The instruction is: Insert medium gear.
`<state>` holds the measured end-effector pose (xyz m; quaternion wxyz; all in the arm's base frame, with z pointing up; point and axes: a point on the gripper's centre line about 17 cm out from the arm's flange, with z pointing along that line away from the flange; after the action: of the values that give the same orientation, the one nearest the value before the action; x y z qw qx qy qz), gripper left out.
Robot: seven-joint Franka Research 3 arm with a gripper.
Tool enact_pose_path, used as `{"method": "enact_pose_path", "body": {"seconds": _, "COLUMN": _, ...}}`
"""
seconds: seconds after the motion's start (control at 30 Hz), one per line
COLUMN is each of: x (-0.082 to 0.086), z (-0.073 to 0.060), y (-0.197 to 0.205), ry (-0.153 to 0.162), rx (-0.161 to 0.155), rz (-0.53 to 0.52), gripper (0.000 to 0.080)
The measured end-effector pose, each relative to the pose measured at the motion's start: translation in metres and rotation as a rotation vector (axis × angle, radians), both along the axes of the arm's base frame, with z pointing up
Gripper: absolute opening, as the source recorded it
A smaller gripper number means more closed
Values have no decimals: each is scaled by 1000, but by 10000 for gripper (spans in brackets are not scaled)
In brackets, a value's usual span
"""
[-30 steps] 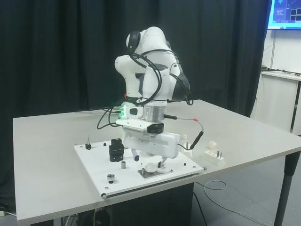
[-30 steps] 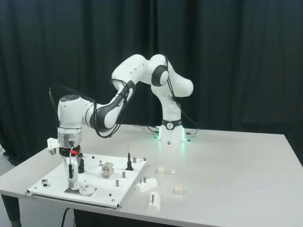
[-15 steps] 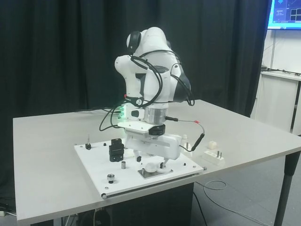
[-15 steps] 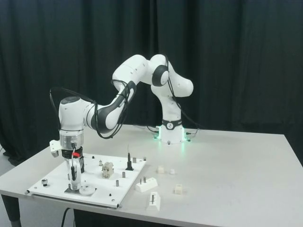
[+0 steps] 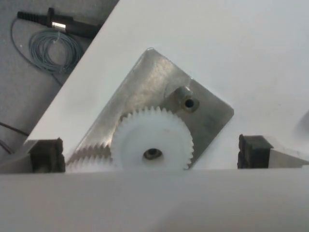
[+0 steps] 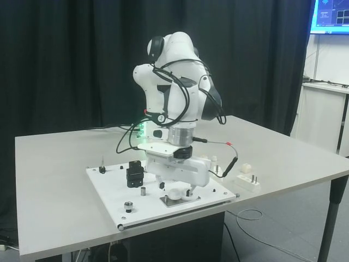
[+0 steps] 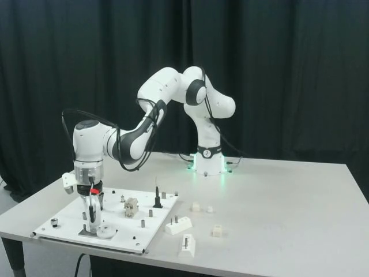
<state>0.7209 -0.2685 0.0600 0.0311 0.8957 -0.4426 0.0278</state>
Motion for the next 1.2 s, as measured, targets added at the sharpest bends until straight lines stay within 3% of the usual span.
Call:
{"method": "enact_pose_path", "body": {"seconds": 0.4, "x": 0, "z": -2, "y": 0, "ry": 1, "rx": -3, "rz": 18, "gripper": 800}}
{"method": "enact_pose_path", "body": {"seconds": 0.43, "x": 0, "z": -3, "y": 0, "ry": 1, "rx": -3, "rz": 18, "gripper": 542}}
{"method": "enact_pose_path", "body": {"seconds": 0.6, "x": -1, "z": -5, "y": 0, "ry": 5, "rx": -2, "rz": 17, "gripper": 542}}
{"method": "enact_pose_path", "body": {"seconds": 0.63, "x": -1, "z": -5, "y": 0, "ry": 5, "rx": -2, "rz": 17, "gripper": 382}}
{"method": "enact_pose_path", "body": {"seconds": 0.77, "x": -2, "z": -5, "y": 0, "ry": 6, "rx": -2, "rz": 17, "gripper": 382}}
{"method": "enact_pose_path", "body": {"seconds": 0.8, "x": -2, "z": -5, "y": 0, "ry": 6, "rx": -1, "rz": 17, "gripper": 281}}
{"method": "enact_pose_path", "body": {"seconds": 0.97, "x": -2, "z": -5, "y": 0, "ry": 5, "rx": -1, "rz": 4, "gripper": 281}}
{"method": "enact_pose_path", "body": {"seconds": 1.2, "x": -2, "z": -5, "y": -1, "ry": -4, "rx": 2, "rz": -106, "gripper": 282}}
